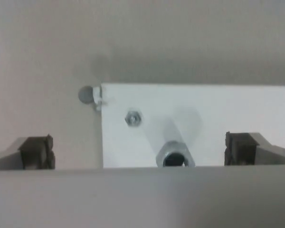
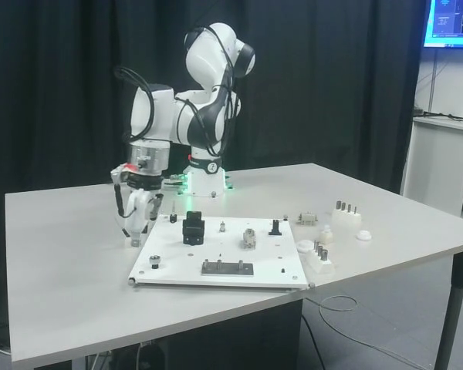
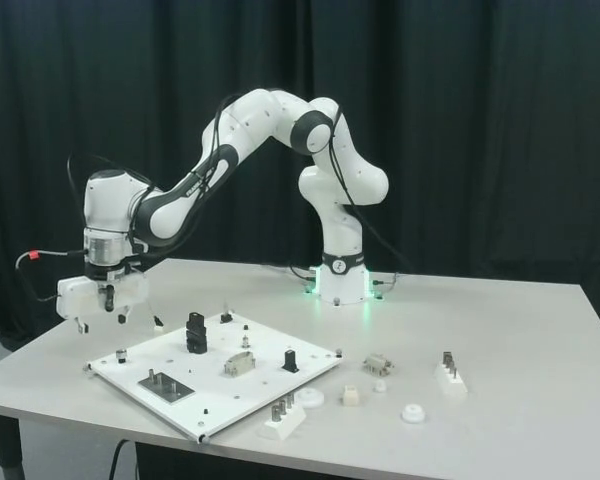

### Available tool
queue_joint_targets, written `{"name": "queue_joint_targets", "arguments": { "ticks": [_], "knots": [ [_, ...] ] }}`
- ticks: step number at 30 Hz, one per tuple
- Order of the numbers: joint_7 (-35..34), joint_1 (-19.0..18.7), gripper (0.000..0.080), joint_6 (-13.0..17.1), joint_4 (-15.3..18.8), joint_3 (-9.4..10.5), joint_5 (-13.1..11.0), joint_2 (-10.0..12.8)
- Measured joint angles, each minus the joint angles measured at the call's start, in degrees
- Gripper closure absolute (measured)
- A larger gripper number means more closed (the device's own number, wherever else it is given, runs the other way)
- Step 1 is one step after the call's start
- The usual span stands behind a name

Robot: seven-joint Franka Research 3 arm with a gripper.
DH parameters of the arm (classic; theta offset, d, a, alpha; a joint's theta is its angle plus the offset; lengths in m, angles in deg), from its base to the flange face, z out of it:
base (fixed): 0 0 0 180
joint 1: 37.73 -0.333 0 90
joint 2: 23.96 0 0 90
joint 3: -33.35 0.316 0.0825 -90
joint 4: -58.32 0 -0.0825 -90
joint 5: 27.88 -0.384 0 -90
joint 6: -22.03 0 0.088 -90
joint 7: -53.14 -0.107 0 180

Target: Pick waterproof.

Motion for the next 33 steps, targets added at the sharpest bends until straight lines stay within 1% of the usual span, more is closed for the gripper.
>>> {"name": "queue_joint_targets", "arguments": {
  "ticks": [6, 11, 18, 33],
  "knots": [
    [0.33, 0.16, 0.0003, 0.48, -0.27, -0.95, 0.72, -0.06],
    [1.52, 0.35, 0.0003, 1.01, -0.5, -1.57, 1.78, -0.08],
    [3.02, 1.01, 0.0003, 1.68, -0.55, -1.62, 2.01, -0.5],
    [8.68, 2.23, 0.0003, 2.28, -0.55, -2.07, 2.33, -1.88]
  ]
}}
